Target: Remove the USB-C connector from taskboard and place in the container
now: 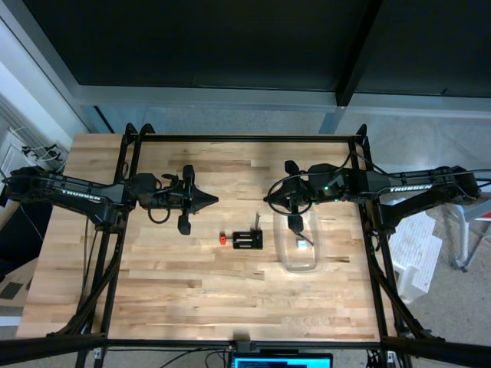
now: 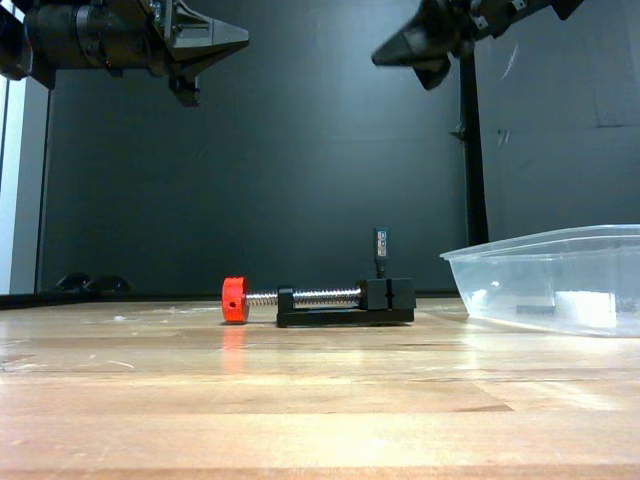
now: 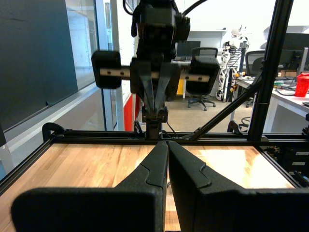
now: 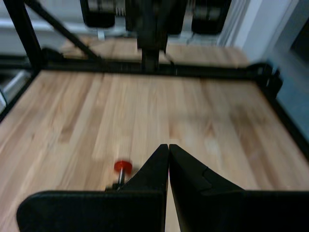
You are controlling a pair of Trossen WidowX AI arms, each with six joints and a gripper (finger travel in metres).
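The taskboard [image 1: 247, 240] is a small black block with a red-orange knob [image 1: 223, 239], lying mid-table; a thin upright stick [image 2: 380, 250] rises from it. To its right sits the clear container [image 1: 290, 261]. Inside it lie a white square piece [image 2: 585, 308] and a small dark oblong [image 2: 535, 310] that looks like the USB-C connector. My left gripper [image 1: 215, 201] hangs high over the table, left of the taskboard and behind it, shut with nothing in it. My right gripper [image 1: 268, 201] hovers high behind the container, also shut and empty. The knob [image 4: 122, 167] shows past its fingertips.
A black frame rail [image 1: 245, 139] runs along the table's far edge, with side rails down both edges. The two arms face each other, and the right arm [image 3: 154, 48] fills the left wrist view. Bare wood [image 1: 230, 299] spreads in front of the taskboard.
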